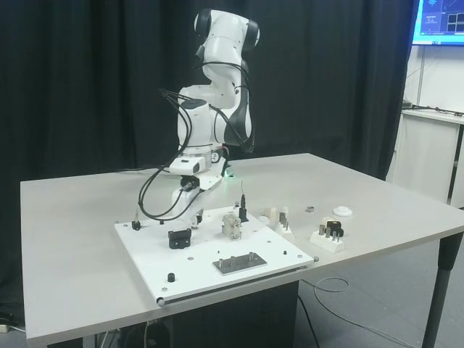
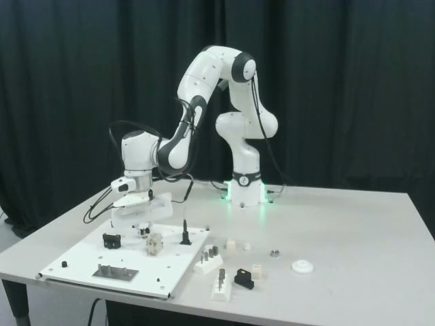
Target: Insert BNC.
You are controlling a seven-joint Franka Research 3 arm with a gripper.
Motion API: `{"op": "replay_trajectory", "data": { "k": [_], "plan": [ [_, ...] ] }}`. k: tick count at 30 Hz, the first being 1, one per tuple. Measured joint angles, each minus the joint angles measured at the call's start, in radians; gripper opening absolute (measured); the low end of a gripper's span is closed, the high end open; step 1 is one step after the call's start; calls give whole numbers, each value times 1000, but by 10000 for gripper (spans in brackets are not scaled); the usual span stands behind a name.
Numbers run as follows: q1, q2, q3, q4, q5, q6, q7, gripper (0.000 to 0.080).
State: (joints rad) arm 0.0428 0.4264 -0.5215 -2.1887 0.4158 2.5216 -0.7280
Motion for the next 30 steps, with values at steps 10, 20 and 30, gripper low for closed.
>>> {"op": "replay_trajectory", "data": {
  "k": [10,20,30],
  "plan": [
    [0,0,-1,2,0,-7,-63,125],
    [0,0,-2,3,0,-11,-187,125],
    [0,0,-2,3,0,-13,-237,125]
  ]
}}
